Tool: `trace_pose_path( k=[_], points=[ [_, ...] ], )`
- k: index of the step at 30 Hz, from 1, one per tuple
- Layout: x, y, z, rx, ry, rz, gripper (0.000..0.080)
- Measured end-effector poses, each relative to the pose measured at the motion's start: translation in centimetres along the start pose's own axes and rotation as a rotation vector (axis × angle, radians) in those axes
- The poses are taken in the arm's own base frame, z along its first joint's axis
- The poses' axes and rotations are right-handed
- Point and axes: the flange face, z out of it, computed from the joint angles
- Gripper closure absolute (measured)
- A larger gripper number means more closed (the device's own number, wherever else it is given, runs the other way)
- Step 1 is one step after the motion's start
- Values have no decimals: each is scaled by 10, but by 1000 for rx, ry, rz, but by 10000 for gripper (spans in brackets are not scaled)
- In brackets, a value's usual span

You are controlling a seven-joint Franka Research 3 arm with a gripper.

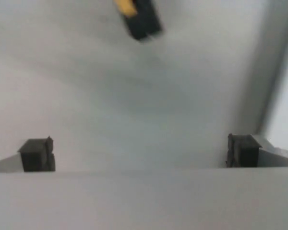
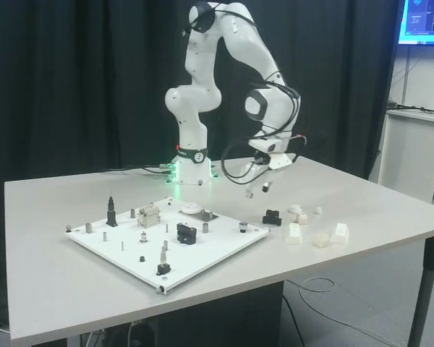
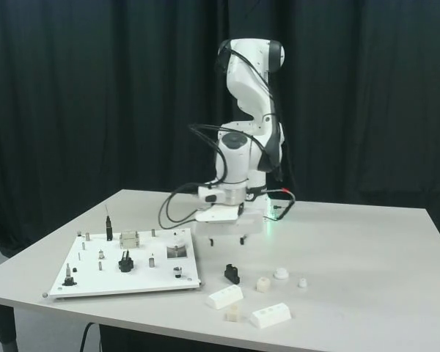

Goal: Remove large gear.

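Wrist view: the gripper (image 1: 139,153) is released. Its two black fingertips (image 1: 37,155) stand wide apart with nothing between them, only bare grey table (image 1: 134,96) below. One black block (image 1: 141,21) lies on that surface, well apart from the fingers. The large gear does not show here.

First room view: one white arm (image 2: 202,94) bends over the table, and its gripper (image 2: 257,191) hangs in the air beyond the board's far corner, holding nothing. One white board (image 2: 217,249) lies flat on the table, carrying several small black and grey fittings and pegs. At its far edge, near the arm's base, sits one white round disc that looks like the large gear (image 2: 191,209), resting on the board and apart from the gripper. Beside the board, one black block (image 2: 272,217) and six small white pieces (image 2: 294,233) lie loose on the table. Black curtains (image 2: 72,79) close the back, a green light (image 2: 177,170) glows at the base, and one screen (image 2: 423,22) hangs above a white cabinet (image 2: 412,155).

Second room view: the gripper (image 3: 226,240) hovers with fingers spread just past the board (image 3: 132,287). The same count holds here: one black block (image 3: 232,274) and six white pieces (image 3: 270,314). The gear (image 3: 178,237) is too small to make out surely. Black curtains (image 3: 95,95) fill the background.
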Motion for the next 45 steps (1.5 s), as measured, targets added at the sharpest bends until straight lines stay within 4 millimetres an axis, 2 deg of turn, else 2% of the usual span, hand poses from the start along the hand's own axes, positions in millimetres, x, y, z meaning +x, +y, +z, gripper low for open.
trace_pose_path(
  k=[16, 25, 34, 45],
  points=[
    [17, 100, 7, -20, -36, 8, 3],
    [24, 145, 13, -9, -52, 56, 3],
    [25, 174, 21, -7, -69, 85, 3],
    [24, 190, 37, -7, -70, 40, 3]
  ],
)
